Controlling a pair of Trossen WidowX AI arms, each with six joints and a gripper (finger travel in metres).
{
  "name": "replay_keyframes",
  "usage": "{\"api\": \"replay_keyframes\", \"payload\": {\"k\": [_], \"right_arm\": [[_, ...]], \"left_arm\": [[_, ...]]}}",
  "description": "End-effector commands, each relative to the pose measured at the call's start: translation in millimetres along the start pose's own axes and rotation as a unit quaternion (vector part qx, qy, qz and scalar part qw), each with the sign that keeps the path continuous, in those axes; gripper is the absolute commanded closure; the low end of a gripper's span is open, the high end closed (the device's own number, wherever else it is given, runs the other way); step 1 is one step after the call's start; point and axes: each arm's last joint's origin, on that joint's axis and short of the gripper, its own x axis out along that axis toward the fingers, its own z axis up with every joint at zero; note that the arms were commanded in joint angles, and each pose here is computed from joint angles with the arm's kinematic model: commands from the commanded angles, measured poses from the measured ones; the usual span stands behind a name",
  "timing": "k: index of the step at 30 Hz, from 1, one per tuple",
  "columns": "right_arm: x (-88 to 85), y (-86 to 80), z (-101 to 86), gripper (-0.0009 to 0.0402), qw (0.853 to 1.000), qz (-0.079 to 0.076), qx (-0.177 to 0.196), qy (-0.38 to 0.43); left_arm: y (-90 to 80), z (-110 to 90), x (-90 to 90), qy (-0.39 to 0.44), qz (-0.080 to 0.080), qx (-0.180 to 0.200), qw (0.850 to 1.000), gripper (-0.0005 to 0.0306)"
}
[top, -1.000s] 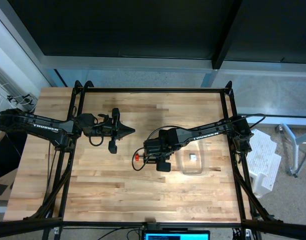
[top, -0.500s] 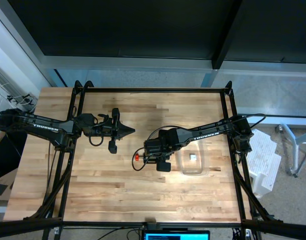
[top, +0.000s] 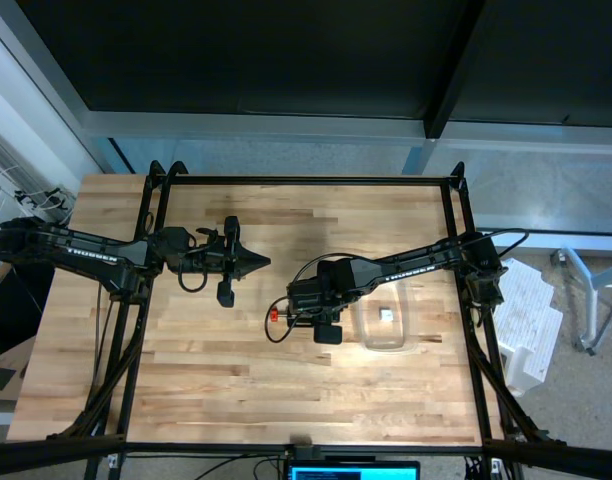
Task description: Pick the USB-C connector and install on taskboard
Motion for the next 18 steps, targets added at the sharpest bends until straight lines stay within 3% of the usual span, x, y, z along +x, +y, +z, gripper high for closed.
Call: {"api": "replay_keyframes", "payload": {"k": [1,10,18], "right_arm": [[-11.4,-1.0,-0.2,0.0263,1.000,0.003,0.002,-0.017],[-34.6,-4.4,-4.4,0.0188,0.999,0.009,0.000,-0.047],[-61.9,-9.1,-11.8,0.0171,0.997,0.015,-0.013,-0.081]], "left_arm": [[0.0,0.0,0.1,0.000,0.000,0.000,1.000,0.0300],[0.0,0.0,0.1,0.000,0.000,0.000,1.000,0.0300],[0.1,0.0,0.1,0.000,0.000,0.000,1.000,0.0300]]}}
